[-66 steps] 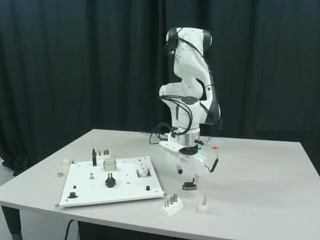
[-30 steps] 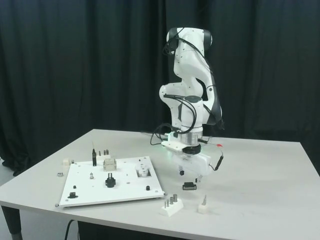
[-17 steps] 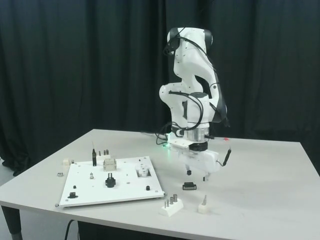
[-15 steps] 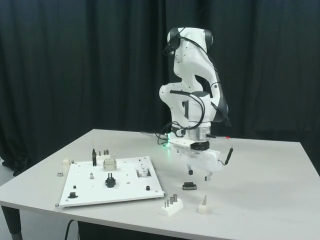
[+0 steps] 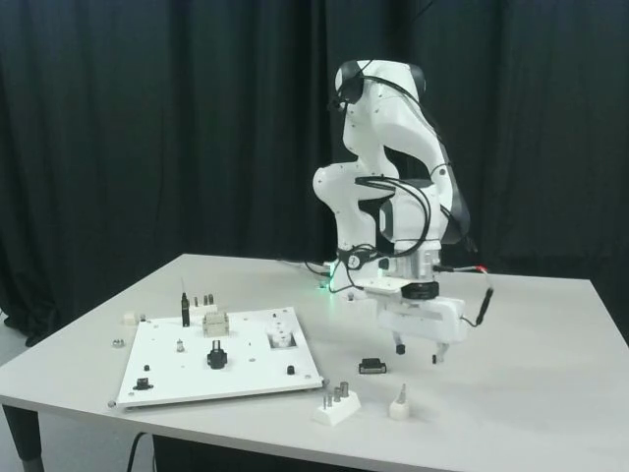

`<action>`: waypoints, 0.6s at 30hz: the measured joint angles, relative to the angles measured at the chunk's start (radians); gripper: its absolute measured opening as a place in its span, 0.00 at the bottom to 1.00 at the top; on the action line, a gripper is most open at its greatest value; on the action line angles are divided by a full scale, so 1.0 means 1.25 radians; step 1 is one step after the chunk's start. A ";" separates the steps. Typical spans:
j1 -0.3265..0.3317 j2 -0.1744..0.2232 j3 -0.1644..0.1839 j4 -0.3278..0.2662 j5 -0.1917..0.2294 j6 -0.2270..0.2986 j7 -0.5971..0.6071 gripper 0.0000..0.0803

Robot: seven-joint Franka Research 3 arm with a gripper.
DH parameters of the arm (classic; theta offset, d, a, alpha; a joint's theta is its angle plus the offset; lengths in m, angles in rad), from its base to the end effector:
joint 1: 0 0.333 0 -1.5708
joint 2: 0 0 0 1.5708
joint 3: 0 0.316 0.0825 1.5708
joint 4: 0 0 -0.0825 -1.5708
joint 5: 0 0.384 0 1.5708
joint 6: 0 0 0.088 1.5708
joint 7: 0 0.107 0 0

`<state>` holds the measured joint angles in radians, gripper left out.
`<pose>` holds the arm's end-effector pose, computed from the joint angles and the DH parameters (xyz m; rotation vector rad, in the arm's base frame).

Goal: Pick Ethernet.

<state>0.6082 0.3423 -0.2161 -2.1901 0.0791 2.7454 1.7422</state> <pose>0.5370 0.2201 0.2539 -2.2607 1.9032 -0.2010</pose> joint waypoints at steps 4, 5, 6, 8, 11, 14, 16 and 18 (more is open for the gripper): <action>0.000 0.032 0.004 0.044 0.000 -0.013 0.009 1.00; 0.000 0.039 0.004 0.054 0.000 -0.019 0.009 1.00; 0.000 0.045 0.004 0.064 0.000 -0.026 0.009 1.00; -0.001 0.056 0.003 0.083 -0.001 -0.043 0.009 1.00; -0.002 0.070 -0.001 0.110 -0.015 -0.070 0.009 1.00; -0.006 0.081 -0.003 0.137 -0.044 -0.098 0.008 1.00; -0.011 0.087 -0.003 0.152 -0.064 -0.115 0.008 1.00; -0.016 0.093 -0.003 0.168 -0.082 -0.132 0.008 1.00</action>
